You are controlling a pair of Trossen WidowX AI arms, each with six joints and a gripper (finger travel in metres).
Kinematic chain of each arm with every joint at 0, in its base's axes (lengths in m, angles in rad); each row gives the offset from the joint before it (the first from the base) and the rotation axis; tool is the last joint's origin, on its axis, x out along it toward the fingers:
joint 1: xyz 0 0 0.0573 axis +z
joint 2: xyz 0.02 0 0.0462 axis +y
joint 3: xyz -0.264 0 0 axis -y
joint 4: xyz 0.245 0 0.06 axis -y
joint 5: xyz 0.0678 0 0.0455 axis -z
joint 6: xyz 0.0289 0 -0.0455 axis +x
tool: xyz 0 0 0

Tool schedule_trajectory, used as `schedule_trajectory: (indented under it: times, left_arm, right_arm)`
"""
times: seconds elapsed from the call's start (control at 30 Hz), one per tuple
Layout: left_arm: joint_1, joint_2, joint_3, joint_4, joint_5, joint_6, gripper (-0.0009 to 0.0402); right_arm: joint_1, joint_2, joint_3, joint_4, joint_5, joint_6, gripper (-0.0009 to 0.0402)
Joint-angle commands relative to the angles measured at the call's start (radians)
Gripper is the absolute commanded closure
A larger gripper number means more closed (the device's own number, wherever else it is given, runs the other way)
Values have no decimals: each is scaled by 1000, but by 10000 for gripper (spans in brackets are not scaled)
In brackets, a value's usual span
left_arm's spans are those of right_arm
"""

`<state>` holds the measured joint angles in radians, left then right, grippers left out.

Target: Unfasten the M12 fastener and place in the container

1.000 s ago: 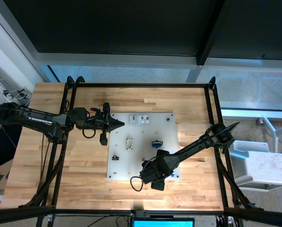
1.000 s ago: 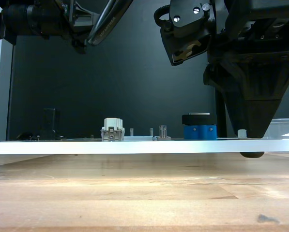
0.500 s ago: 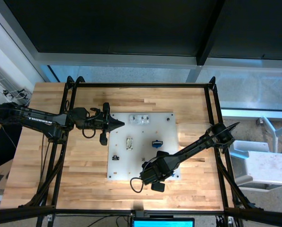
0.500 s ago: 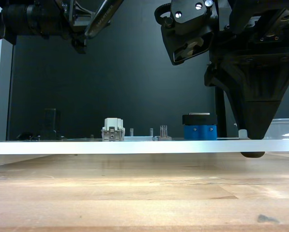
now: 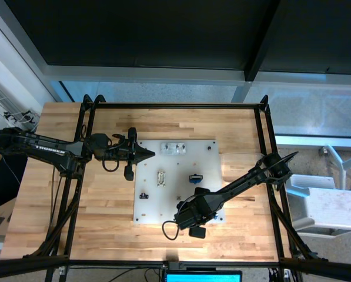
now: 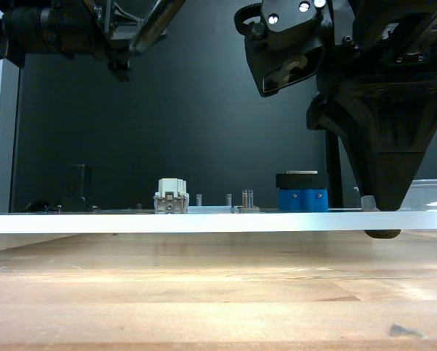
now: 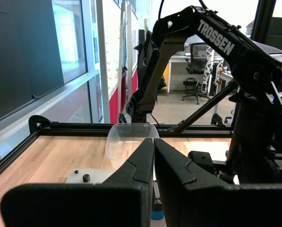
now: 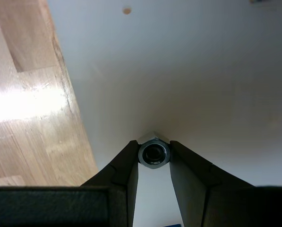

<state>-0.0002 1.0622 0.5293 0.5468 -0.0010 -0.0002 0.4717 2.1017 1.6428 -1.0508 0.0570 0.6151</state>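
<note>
The right tool (image 8: 154, 146) is down at the near right edge of the board (image 5: 157, 202), its fingers closed on the nut (image 8: 154, 154). I cannot tell if the nut is on its stud. The container (image 5: 241, 155) stands on the counter (image 5: 99, 223), just right of the board. The left tool (image 7: 153, 142), closed and empty, hovers over the board's far left edge.
</note>
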Motion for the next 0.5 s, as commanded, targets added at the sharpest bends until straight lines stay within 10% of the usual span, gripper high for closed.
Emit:
schedule_trajectory:
  times: [0.03,0.5]
  left_arm:
    - [0,0,0,0,0,0,393]
    - [0,0,0,0,0,0,393]
  right_arm:
    - [0,0,0,11,3,-72,384]
    - [0,0,0,17,3,-673,384]
